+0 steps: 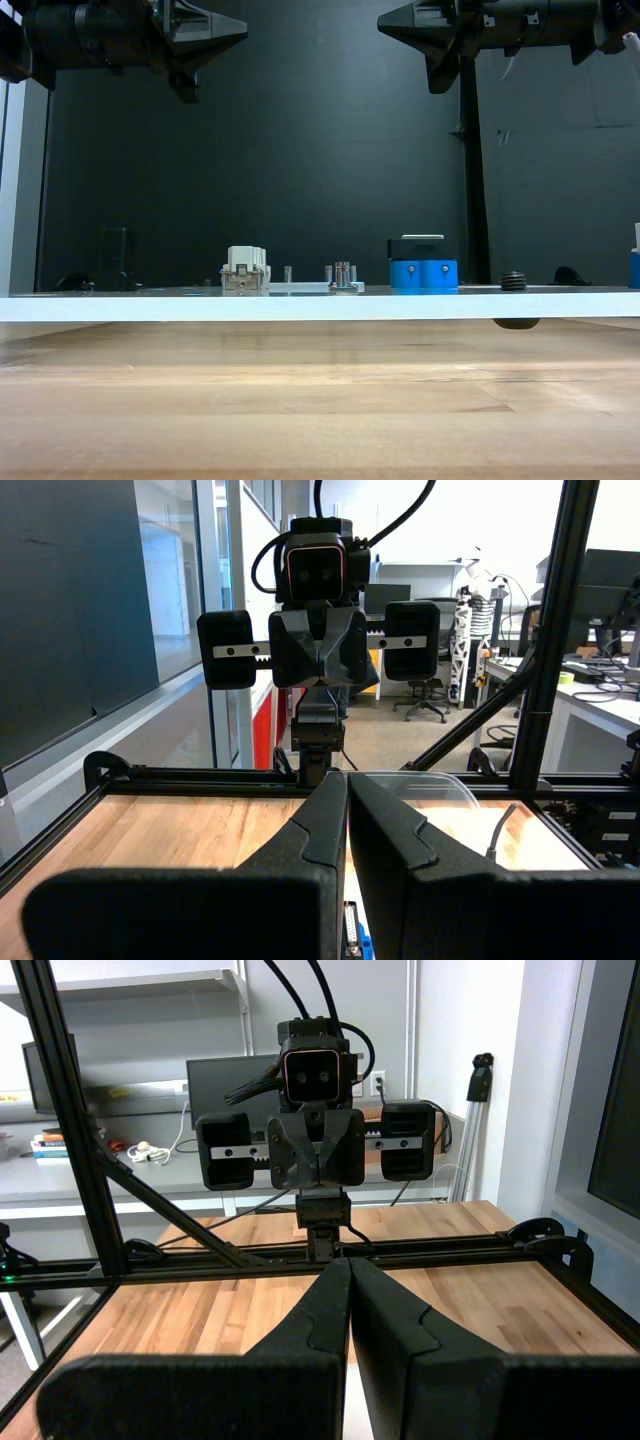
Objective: Remove the rj45 connector and place it in the container
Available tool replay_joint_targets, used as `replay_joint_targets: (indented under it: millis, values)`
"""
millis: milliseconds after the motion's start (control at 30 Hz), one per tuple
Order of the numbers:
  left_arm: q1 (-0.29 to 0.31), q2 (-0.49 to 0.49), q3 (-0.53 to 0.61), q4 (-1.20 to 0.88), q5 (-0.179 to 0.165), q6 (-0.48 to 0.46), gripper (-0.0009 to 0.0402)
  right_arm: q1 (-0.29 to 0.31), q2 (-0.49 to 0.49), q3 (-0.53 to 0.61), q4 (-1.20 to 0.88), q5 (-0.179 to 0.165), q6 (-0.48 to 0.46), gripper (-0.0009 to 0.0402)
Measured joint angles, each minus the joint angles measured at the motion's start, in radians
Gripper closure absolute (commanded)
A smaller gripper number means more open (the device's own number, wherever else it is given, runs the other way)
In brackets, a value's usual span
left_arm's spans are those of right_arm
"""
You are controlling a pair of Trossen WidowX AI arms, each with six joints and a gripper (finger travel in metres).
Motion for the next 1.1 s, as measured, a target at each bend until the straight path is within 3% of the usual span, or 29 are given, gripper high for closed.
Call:
replay_joint_targets:
  millis: [533,800,967,1100]
  values:
    - [0.000,0.000,0.000,0.000,0.000,0.000,0.0392,0.002,0.000,0.008,-0.022,0.003,0.031,0.0393]
    - [0.000,0.000,0.000,0.000,0.000,0.000,0.0392,0.022,0.000,0.148,-0.431,0.019,0.068,0.0393]
    - [0.000,0.000,0.000,0.000,0.000,0.000,0.0392,0.050,0.027,0.264,-0.741,0.046,0.087,0.0393]
    - [0.000,0.000,0.000,0.000,0.000,0.000,0.0392,0.087,0.070,0.354,-0.930,0.093,0.099,0.0393]
